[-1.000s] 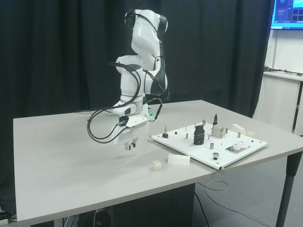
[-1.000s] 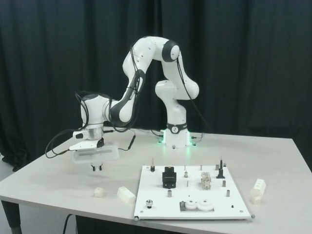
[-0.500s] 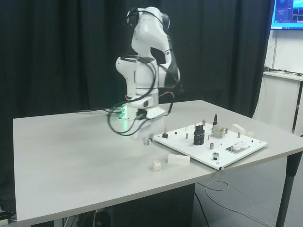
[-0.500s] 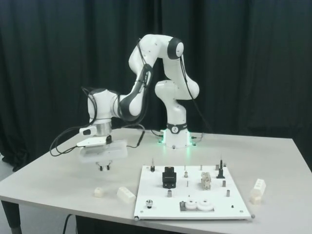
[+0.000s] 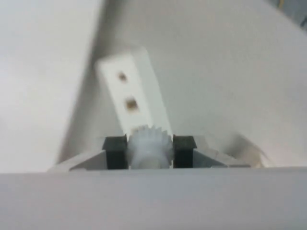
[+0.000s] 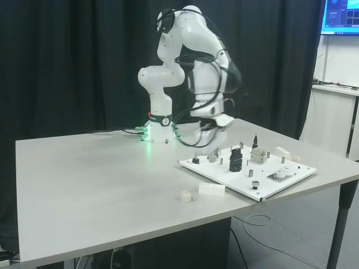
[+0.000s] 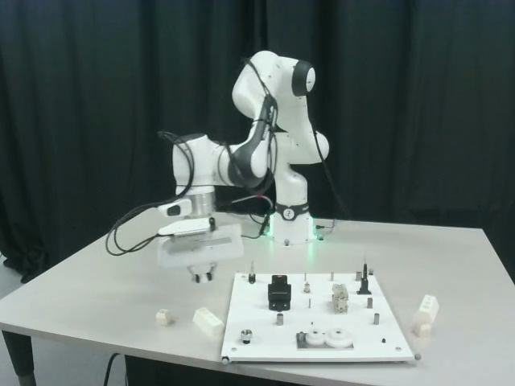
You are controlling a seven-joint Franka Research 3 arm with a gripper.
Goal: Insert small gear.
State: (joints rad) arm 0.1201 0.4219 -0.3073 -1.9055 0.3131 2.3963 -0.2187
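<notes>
No writing or label can be read anywhere in these views. The small gear (image 5: 149,144) is white, with fine teeth around its rim (only its upper edge shows clearly), and it sits pinched between the two black fingertips (image 5: 115,151) of the gripper (image 7: 202,276), whose jaws are closed narrowly onto it. Directly below the gripper lies a white block (image 5: 133,91) with two small holes. The white board (image 7: 318,338) lies just beside the gripper, on the grey table (image 6: 84,179).
</notes>
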